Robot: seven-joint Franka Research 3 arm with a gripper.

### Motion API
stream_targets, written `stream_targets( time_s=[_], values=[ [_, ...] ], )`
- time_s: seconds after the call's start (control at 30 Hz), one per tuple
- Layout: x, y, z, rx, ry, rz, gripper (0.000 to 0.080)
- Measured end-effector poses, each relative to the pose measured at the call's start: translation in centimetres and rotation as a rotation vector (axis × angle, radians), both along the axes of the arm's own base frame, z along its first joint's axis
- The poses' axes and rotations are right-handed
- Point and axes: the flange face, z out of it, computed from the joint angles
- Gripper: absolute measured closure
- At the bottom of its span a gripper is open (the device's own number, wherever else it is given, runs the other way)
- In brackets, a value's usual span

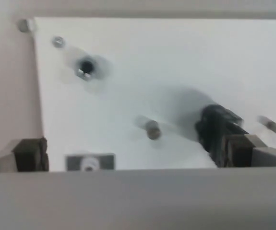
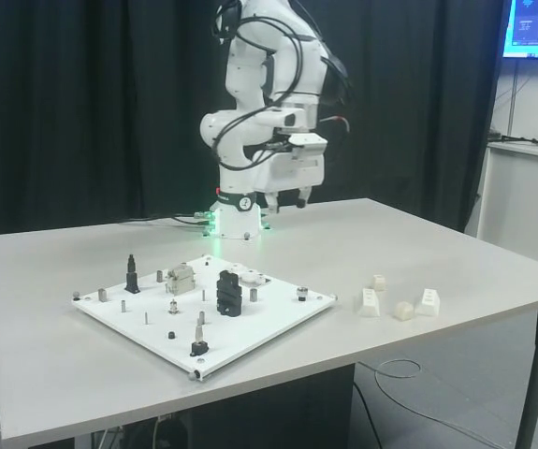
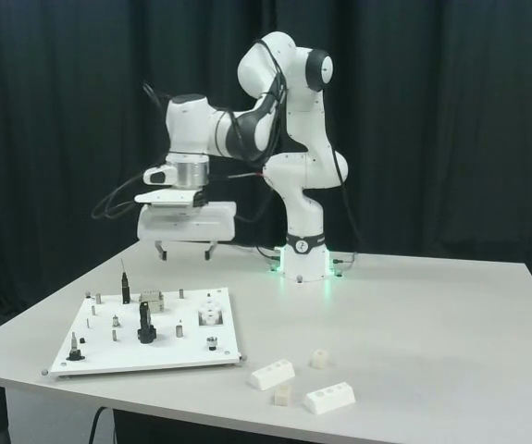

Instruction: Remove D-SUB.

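Note:
A white board (image 2: 278, 313) (image 3: 117, 363) lies on the grey table and carries several small parts. Near its back stands a grey boxy connector (image 2: 181, 278) (image 3: 151, 301), which I take for the D-SUB. A tall black part (image 2: 227, 294) (image 3: 144, 326) (image 1: 214, 127) rises near the board's middle. My gripper (image 3: 185, 250) (image 2: 287, 202) (image 1: 134, 154) hangs open and holds nothing, well above the board's back edge. A grey rectangular part (image 1: 90, 162) shows between my fingertips in the wrist view; I cannot tell whether it is the connector.
Short pegs (image 1: 152, 129) and a small black part (image 2: 197, 348) (image 3: 76, 353) (image 1: 85, 69) stand elsewhere on the board. Several white blocks (image 2: 370, 302) (image 3: 271, 374) lie on the table beside it. The arm's base (image 3: 304, 259) glows green behind.

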Motion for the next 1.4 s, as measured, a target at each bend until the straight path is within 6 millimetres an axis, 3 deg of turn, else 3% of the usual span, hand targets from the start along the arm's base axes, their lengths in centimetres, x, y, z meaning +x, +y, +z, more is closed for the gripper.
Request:
stream_targets(
  time_s=[0.3,0.57,1.4],
  values=[
    [-1.0,-3.4,-0.4,0.003,0.042,0.018,0.0003],
    [-1.4,-5.5,-2.0,0.014,0.075,-0.01,0.0003],
    [0.8,-11.0,-8.1,0.047,0.149,0.019,0.0003]
  ],
)
